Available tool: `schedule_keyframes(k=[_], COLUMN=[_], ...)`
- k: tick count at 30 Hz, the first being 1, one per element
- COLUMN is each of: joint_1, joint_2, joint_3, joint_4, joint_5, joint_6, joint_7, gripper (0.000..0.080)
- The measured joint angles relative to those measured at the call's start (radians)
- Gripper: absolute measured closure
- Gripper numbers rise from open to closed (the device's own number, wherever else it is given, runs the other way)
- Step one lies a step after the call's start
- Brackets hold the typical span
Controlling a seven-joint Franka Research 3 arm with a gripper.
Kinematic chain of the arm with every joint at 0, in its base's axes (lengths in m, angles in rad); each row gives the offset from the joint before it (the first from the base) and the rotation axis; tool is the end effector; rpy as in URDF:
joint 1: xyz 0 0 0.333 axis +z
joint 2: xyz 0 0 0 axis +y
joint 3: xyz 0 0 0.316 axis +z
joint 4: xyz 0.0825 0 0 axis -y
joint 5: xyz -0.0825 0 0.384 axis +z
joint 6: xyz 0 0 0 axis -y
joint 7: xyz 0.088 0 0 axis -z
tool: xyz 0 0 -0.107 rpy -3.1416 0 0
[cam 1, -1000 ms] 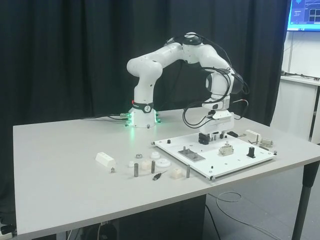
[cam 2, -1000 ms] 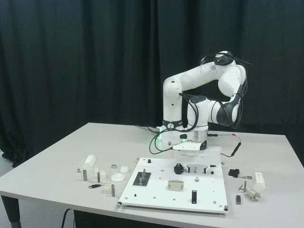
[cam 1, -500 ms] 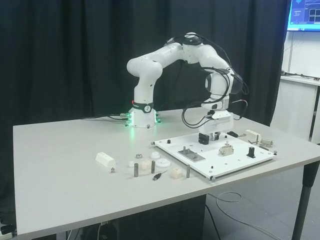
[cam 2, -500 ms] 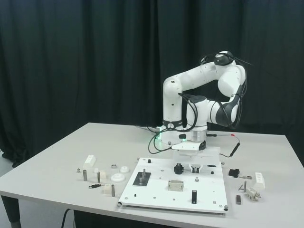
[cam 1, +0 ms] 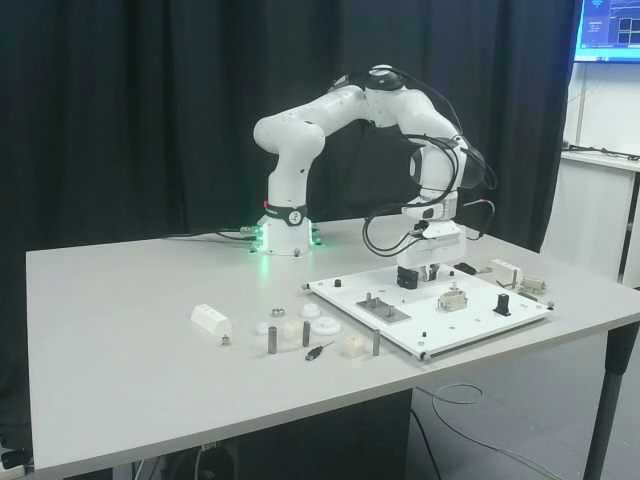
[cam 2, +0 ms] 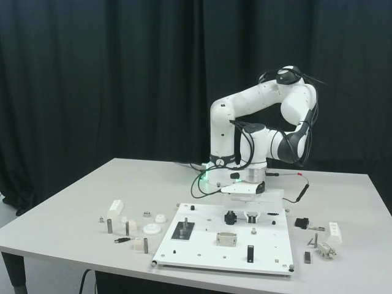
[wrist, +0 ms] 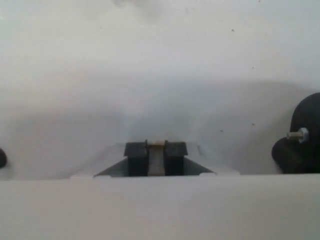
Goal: Remove square peg 2.
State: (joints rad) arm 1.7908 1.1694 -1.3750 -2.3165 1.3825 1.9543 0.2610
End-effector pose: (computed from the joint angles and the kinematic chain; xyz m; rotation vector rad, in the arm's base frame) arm 0.4490 0.1881 0.1939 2.9435 -1.0852 -0.0390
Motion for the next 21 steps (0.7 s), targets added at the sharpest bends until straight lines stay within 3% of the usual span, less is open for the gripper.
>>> schedule_keyframes(k=[21], joint_1=[0.008], joint_2=[0.0], joint_3=[-0.02], joint_4=[-0.006], joint_5=[-0.001], joint_6=[-0.018], joint_7=[0.0], gripper=[0.0738])
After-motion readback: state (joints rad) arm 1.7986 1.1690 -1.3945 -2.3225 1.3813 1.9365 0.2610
